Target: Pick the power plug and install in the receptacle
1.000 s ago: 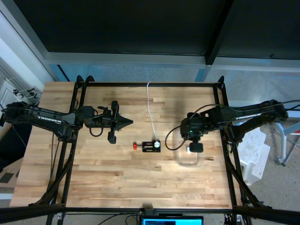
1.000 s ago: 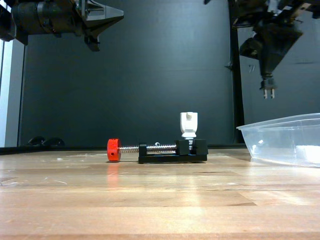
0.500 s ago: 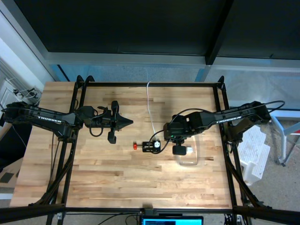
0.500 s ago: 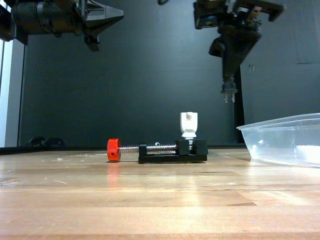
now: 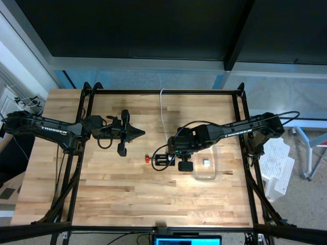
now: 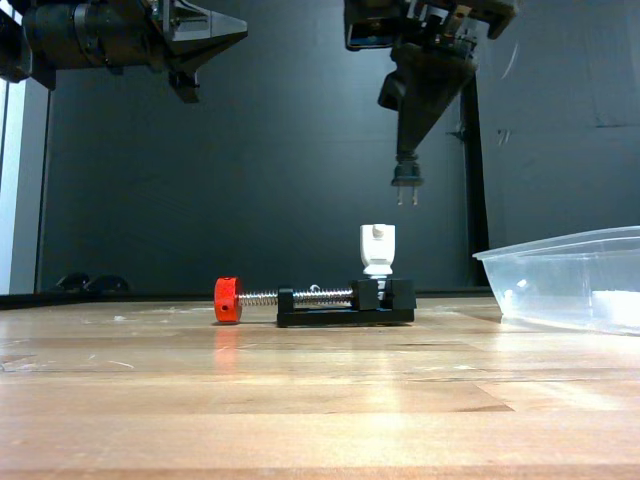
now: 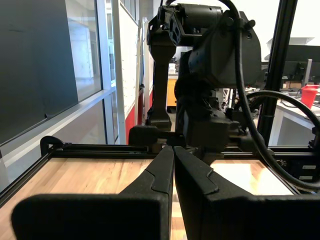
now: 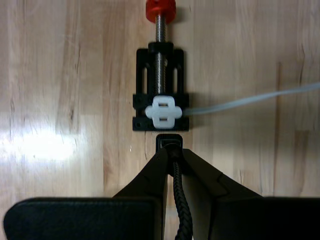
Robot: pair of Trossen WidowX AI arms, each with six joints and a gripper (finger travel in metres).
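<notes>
Power plug point(image 6: 405, 181) pinched in right gripper point(image 6: 405, 166) fingers point(image 8: 156, 170) abv receptacle point(image 6: 377, 245); left gripper point(image 5: 140, 133) high at L, fingers closed.

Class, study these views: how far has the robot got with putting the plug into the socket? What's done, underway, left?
Done: the plug is picked up, clamped in the right gripper with prongs pointing down. Underway: it hangs above the socket, which stands in the vise, slightly off to one side. Left: line up, lower, push in. The left gripper sits shut, high at the left side.
</notes>
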